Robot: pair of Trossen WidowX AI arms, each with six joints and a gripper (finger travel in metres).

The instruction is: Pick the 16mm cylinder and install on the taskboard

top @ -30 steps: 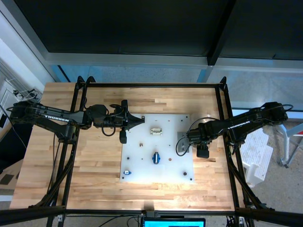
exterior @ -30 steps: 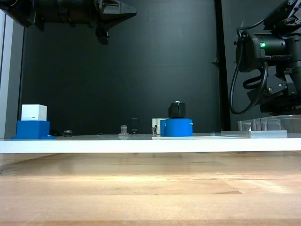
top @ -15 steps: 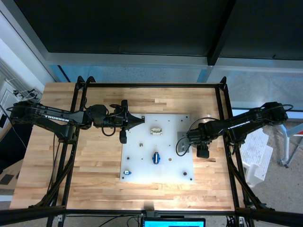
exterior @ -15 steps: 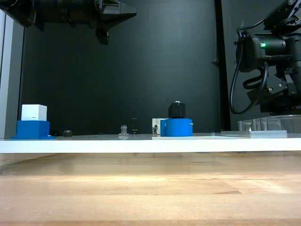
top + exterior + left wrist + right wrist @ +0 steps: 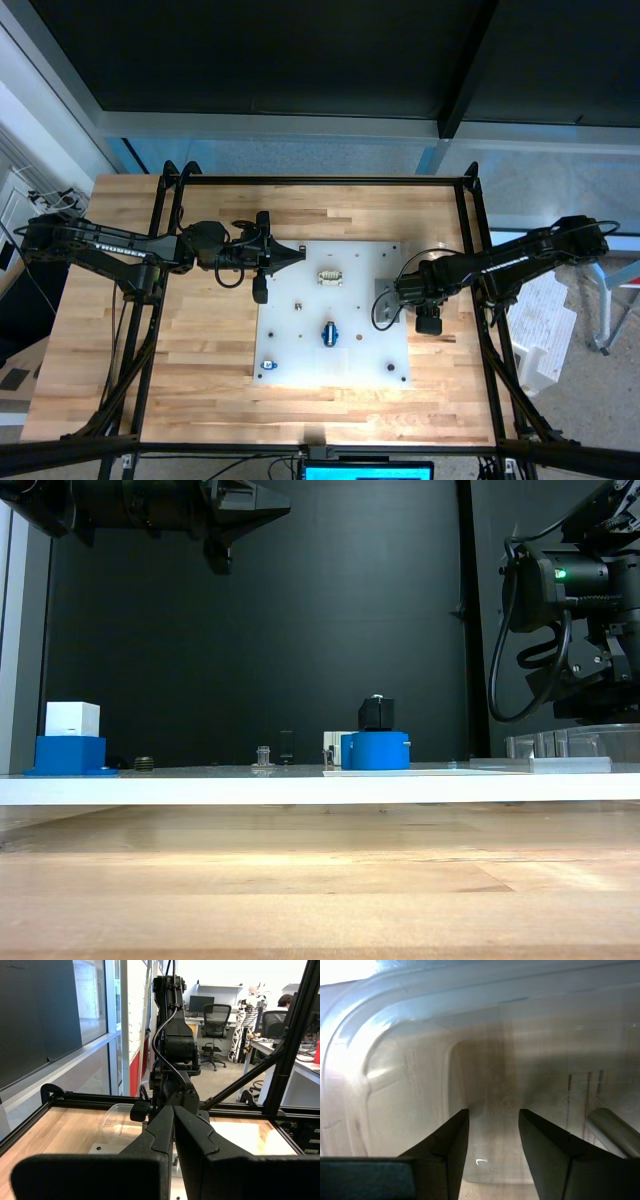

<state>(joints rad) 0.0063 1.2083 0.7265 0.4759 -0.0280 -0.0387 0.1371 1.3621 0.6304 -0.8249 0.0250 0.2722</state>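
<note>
The white taskboard (image 5: 300,345) lies mid-table, seen edge-on in the low view (image 5: 250,786). My right gripper (image 5: 393,293) points down into a clear plastic tray (image 5: 384,297) at the board's right edge. In the right wrist view it (image 5: 493,1115) is open just above the tray floor (image 5: 405,1090) with nothing between the fingers. A grey metal cylinder (image 5: 615,1131) lies in the tray beside one finger, apart from it. My left gripper (image 5: 300,252) hovers shut and empty high over the board's back left corner (image 5: 173,1109).
On the board stand a blue fitting (image 5: 329,335) (image 5: 378,750), a white cube on a blue base (image 5: 267,367) (image 5: 70,740), a white connector (image 5: 330,277) and small pins. A black frame (image 5: 470,300) rings the table. The left wrist view faces the right arm (image 5: 172,1055).
</note>
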